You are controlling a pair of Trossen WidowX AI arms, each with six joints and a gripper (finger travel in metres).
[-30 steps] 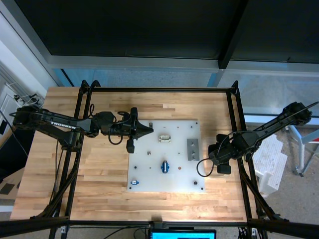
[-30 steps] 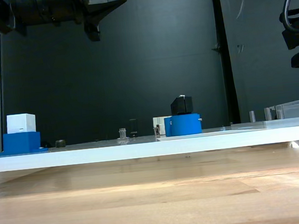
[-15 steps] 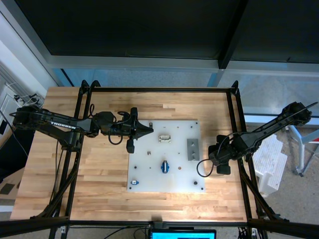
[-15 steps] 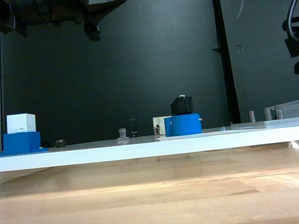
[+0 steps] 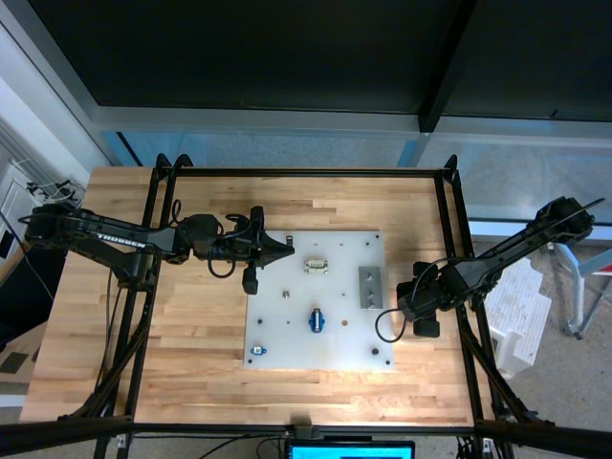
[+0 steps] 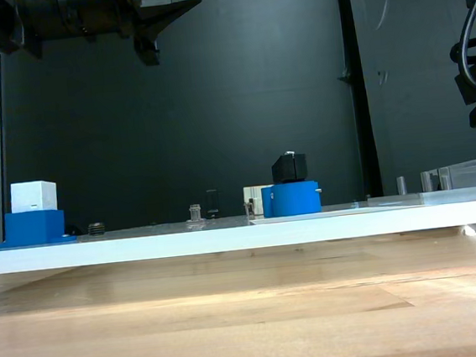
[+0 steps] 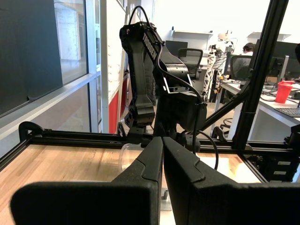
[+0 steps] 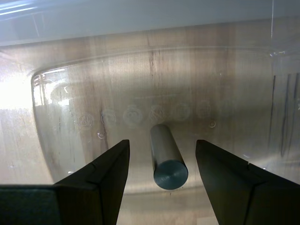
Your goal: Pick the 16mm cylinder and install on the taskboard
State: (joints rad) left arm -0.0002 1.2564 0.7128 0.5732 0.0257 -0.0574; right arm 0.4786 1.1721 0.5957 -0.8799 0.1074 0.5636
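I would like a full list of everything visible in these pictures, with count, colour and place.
table: 1, light wood, under everything
taskboard: 1, white, middle of the table
metal block: 1, grey, right part of the taskboard
knob: 1, blue, near the taskboard's middle
clear tray: 1, transparent, right of the taskboard
16mm cylinder: 1, silvery-grey, in the clear tray
left gripper: 1, black, shut, high over the taskboard's far left corner
right gripper: 1, black, open, astride the 16mm cylinder, not touching
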